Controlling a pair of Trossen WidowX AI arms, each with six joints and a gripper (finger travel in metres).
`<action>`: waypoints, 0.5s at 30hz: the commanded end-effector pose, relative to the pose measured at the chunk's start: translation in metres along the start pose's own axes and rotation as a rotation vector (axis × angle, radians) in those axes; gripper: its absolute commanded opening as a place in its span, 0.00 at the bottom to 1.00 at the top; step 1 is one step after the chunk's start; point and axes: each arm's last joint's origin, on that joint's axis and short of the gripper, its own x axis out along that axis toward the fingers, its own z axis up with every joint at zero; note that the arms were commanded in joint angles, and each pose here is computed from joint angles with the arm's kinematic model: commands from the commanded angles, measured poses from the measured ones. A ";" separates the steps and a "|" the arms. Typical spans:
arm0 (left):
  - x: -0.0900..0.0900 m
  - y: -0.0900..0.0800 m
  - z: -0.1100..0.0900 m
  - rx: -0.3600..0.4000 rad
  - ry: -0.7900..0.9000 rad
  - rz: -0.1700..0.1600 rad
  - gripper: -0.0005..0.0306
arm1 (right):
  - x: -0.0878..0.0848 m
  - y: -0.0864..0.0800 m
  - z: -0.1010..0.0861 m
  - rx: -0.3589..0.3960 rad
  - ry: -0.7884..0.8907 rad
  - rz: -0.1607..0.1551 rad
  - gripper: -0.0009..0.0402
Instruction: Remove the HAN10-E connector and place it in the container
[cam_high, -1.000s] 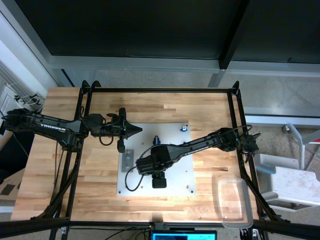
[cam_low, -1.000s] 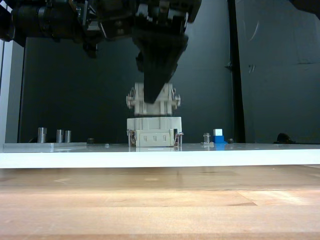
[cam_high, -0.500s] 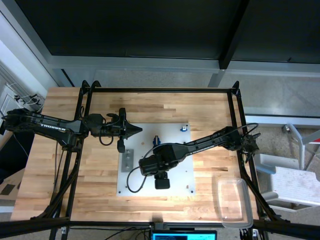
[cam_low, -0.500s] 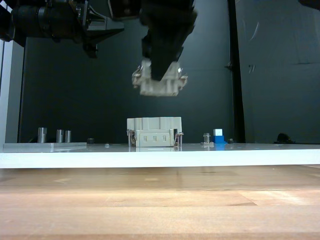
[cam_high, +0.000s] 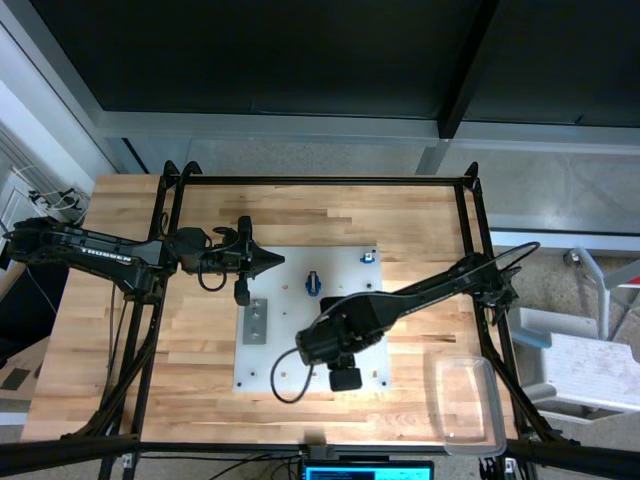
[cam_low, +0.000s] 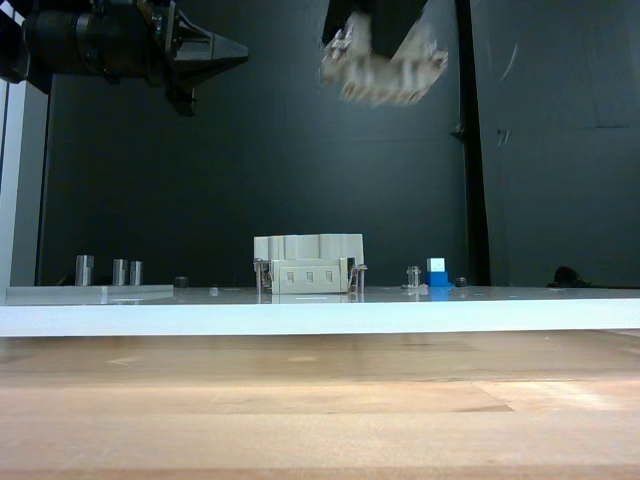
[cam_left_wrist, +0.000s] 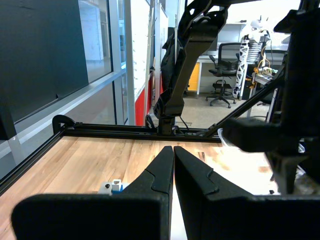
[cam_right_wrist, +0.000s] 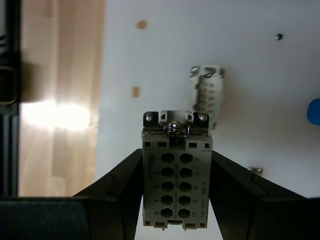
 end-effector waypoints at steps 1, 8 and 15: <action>0.000 0.000 0.000 0.000 0.000 0.000 0.02 | -0.005 0.009 -0.005 -0.008 -0.019 0.012 0.15; 0.000 0.000 0.000 0.000 0.000 0.000 0.02 | -0.005 0.028 -0.031 -0.021 -0.055 0.046 0.14; 0.000 0.000 0.000 0.000 0.000 0.000 0.02 | -0.006 0.040 -0.067 0.017 -0.042 0.065 0.14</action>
